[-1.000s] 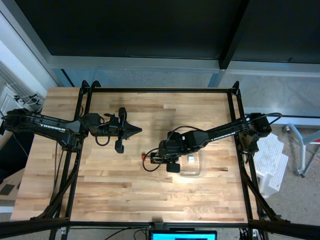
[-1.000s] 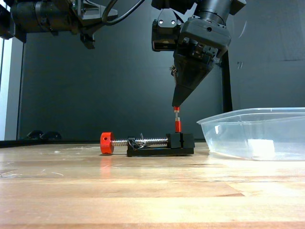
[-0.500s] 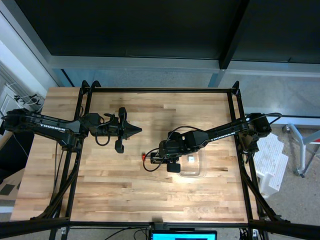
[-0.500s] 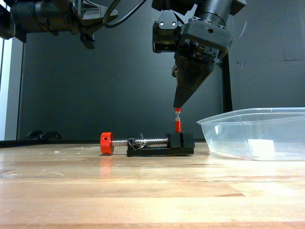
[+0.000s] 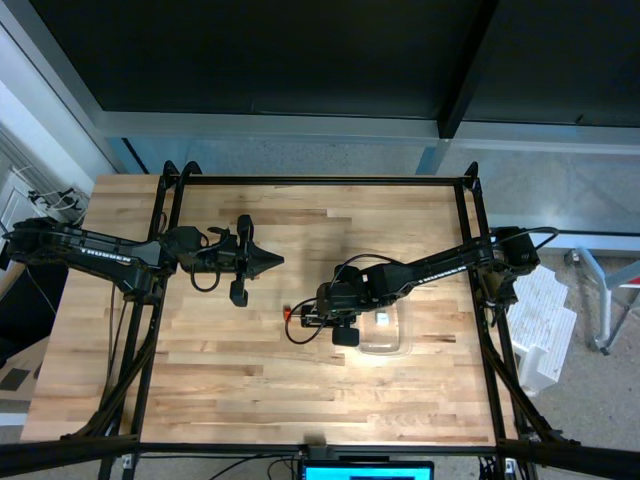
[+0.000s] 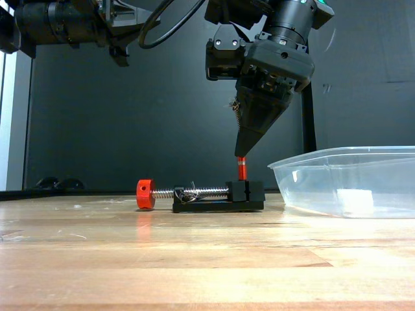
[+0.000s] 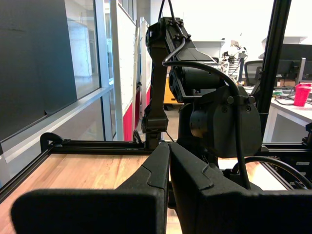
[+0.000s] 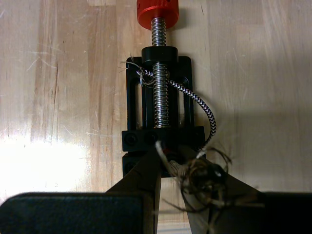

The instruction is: Pick the RCA connector and install on taskboard

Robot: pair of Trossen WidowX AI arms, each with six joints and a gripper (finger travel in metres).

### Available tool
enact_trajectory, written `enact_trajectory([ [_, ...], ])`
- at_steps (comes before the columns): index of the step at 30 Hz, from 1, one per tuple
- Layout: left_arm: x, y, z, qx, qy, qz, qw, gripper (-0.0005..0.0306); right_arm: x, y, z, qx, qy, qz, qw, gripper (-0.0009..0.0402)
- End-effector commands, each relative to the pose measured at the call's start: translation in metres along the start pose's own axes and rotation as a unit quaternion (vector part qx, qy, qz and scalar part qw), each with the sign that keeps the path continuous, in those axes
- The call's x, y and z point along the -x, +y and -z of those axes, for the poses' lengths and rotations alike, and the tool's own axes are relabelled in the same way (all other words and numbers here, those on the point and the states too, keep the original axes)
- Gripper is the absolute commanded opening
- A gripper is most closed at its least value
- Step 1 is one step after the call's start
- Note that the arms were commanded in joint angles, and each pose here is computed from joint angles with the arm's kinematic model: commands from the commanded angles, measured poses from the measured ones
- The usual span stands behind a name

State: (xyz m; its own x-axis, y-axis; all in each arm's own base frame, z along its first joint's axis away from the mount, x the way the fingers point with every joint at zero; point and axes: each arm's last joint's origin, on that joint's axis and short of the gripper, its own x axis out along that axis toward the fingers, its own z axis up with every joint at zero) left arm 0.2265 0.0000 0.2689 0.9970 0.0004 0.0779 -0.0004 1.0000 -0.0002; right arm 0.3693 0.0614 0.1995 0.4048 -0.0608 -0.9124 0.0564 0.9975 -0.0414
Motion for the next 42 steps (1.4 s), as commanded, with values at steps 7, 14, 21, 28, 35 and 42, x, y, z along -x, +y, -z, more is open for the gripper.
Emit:
enact_trajectory([
  [7, 0.0, 0.0, 0.0, 0.0, 0.0, 0.0, 1.0, 0.0, -0.002, -0.001, 0.003, 0.001, 0.008, 0.002, 1.0, 0.0002],
  [14, 0.0, 0.0, 0.0, 0.0, 0.0, 0.0, 1.0, 0.0, -0.001, -0.001, 0.002, 0.004, 0.003, 0.002, 1.0, 0.0023],
  [21, 0.0, 0.0, 0.0, 0.0, 0.0, 0.0, 1.0, 0.0, 0.006, -0.001, 0.0, 0.004, -0.008, -0.001, 1.0, 0.0082],
  [28, 0.0, 0.0, 0.0, 0.0, 0.0, 0.0, 1.0, 0.0, 0.023, -0.003, 0.0, 0.003, -0.022, -0.004, 1.0, 0.0148],
  [35, 0.0, 0.0, 0.0, 0.0, 0.0, 0.0, 1.0, 0.0, 0.049, -0.007, 0.005, 0.004, -0.023, -0.005, 1.0, 0.0182],
  [42, 0.0, 0.0, 0.0, 0.0, 0.0, 0.0, 1.0, 0.0, 0.067, -0.011, 0.012, 0.008, -0.036, -0.007, 0.999, 0.0185],
])
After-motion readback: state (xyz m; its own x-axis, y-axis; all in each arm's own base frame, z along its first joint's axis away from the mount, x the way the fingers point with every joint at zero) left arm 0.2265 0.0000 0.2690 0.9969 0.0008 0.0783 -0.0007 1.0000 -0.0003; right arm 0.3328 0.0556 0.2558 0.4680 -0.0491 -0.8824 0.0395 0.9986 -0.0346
